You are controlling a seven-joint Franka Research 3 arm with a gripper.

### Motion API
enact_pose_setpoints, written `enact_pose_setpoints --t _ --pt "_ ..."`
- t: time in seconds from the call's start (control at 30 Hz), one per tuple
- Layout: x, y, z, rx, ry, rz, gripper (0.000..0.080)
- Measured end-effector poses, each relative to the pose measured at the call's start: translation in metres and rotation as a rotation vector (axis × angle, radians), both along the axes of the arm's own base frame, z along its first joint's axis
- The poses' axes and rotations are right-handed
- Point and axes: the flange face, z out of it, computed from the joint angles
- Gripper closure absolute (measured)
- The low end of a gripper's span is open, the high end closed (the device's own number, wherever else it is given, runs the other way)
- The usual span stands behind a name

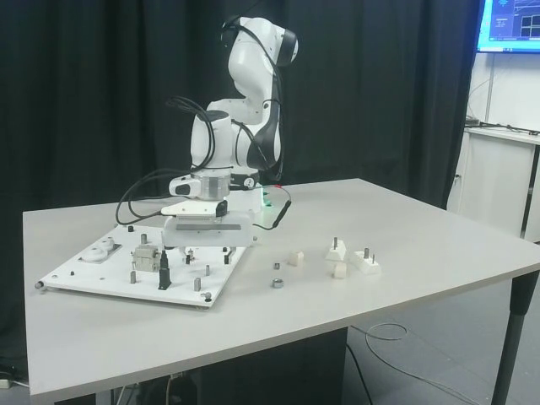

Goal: Pick round peg 3.

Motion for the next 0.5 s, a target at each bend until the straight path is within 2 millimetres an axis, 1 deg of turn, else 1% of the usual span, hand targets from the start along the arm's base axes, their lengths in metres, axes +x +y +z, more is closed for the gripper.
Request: enact_pose_setpoints --t 0.03,0.17,0.2,0.5 --pt "0.0001 -0.0001 0.0000 -0.001 -0.001 0.000 0.0034" --pt "0.0003 -0.0003 0.0002 -0.003 -0.003 0.000 0.0034" --pt "0.0003 -0.0003 0.0002 -0.003 -0.003 0.000 0.0010" --pt "0.0004 -0.0012 0.0004 -0.007 -0.007 -0.001 0.0010"
